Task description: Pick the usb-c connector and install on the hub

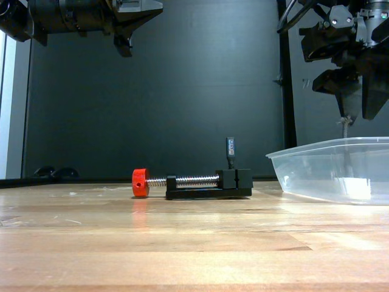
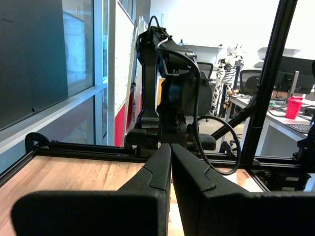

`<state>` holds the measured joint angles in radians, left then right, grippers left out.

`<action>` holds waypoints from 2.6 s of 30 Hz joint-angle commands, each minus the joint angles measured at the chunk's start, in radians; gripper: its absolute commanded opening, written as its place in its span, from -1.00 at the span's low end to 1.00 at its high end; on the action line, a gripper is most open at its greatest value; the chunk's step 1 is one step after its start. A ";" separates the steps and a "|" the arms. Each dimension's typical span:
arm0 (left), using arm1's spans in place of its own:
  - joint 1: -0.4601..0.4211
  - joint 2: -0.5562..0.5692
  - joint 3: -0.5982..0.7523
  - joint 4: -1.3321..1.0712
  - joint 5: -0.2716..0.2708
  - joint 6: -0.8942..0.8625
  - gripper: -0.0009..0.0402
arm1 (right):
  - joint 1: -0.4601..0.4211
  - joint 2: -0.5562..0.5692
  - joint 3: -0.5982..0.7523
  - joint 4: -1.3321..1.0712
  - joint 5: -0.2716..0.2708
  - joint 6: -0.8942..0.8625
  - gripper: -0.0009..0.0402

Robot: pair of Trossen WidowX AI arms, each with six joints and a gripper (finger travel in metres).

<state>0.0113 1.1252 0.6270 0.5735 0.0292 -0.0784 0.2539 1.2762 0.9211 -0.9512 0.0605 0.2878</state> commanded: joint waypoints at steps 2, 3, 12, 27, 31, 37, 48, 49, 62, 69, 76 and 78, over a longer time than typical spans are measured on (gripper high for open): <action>0.000 0.000 0.000 0.000 0.000 0.000 -0.96 | 0.005 0.018 -0.020 0.035 0.001 0.015 -0.04; 0.000 0.000 0.000 0.000 0.000 0.000 -0.96 | 0.006 0.026 -0.021 0.038 0.001 0.015 -0.03; 0.000 0.000 0.000 0.000 0.000 0.000 -0.96 | 0.011 0.056 -0.035 0.082 0.001 0.014 0.00; 0.000 0.000 0.000 0.000 0.000 0.000 -0.96 | 0.021 0.085 -0.080 0.167 0.002 0.021 0.00; 0.000 0.000 0.000 0.000 0.000 0.000 -0.96 | 0.022 0.109 -0.084 0.194 0.002 0.019 0.00; 0.000 0.000 0.000 0.000 0.000 0.000 -0.96 | 0.024 0.121 -0.087 0.210 0.004 0.019 0.00; 0.000 0.000 0.000 0.000 0.000 0.000 -0.96 | 0.027 0.121 -0.091 0.209 0.025 0.019 0.00; 0.000 0.000 0.000 0.000 0.000 0.000 -0.96 | 0.027 0.121 -0.092 0.209 0.025 0.019 0.00; 0.000 0.000 0.000 0.000 0.000 0.000 -0.96 | 0.030 0.121 -0.094 0.209 0.026 0.010 -0.34; 0.000 0.000 0.000 0.000 0.000 0.000 -0.96 | 0.031 0.121 -0.094 0.210 0.026 -0.009 -0.54; 0.000 0.000 0.000 0.000 0.000 0.000 -0.96 | 0.031 0.121 -0.094 0.210 0.026 -0.012 -0.81; 0.000 0.000 0.000 0.000 0.000 0.000 -0.96 | 0.032 0.121 -0.094 0.210 0.026 -0.012 -0.93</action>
<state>0.0113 1.1252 0.6270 0.5732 0.0288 -0.0780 0.2852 1.3972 0.8265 -0.7414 0.0864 0.2749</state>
